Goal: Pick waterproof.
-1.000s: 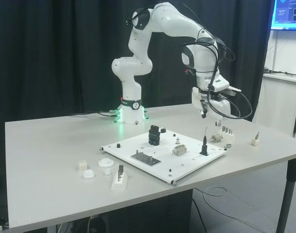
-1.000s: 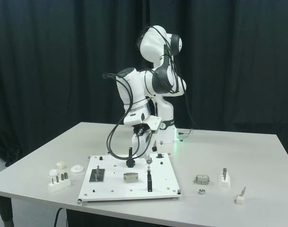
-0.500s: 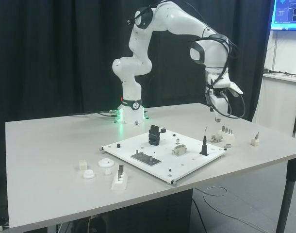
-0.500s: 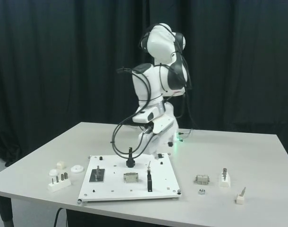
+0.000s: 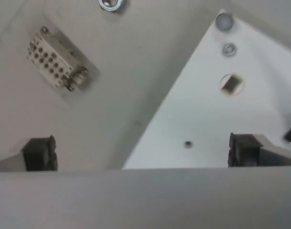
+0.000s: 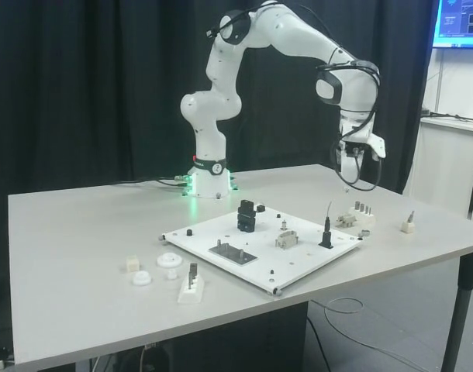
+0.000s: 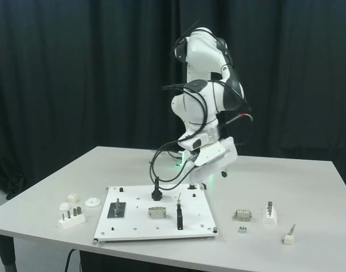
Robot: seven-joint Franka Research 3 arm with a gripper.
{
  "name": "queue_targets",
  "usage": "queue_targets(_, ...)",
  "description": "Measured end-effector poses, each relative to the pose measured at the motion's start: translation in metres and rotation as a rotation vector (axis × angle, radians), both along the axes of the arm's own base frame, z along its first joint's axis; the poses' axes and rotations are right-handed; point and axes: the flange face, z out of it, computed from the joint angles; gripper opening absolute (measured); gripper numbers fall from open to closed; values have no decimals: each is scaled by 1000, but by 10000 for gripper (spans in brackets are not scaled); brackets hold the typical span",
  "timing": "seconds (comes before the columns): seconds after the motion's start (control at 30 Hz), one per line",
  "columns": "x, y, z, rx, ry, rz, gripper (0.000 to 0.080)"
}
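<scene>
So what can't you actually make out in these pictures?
- Wrist view: the tool has its upper parts hidden by a grey band.
- Wrist view: the white board is cut off by the edge.
- Room views: the nut and connector are too small for detail.

A robotics lab: black curtains [image 6: 81,93] behind a grey counter [image 6: 66,232] carrying a bolted white arm [image 6: 221,101].

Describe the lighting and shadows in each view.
Wrist view: the multi-pin connector casts a soft shadow on the grey table. First room view: a green glow lights the arm's base, and a lit screen shines in the upper corner. Second room view: the black curtain stays dark while the table top is evenly lit.
</scene>
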Motion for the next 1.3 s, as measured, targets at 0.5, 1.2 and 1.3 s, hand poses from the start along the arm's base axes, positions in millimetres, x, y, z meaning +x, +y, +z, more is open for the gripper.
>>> queue_targets(0.5,-43,40,-32,-130,17,-392,800)
queue_targets(1.2,-94,82,-78,-168,-70,-706,800)
queue_targets(1.3,-95,83,-83,-165,-78,-744,800)
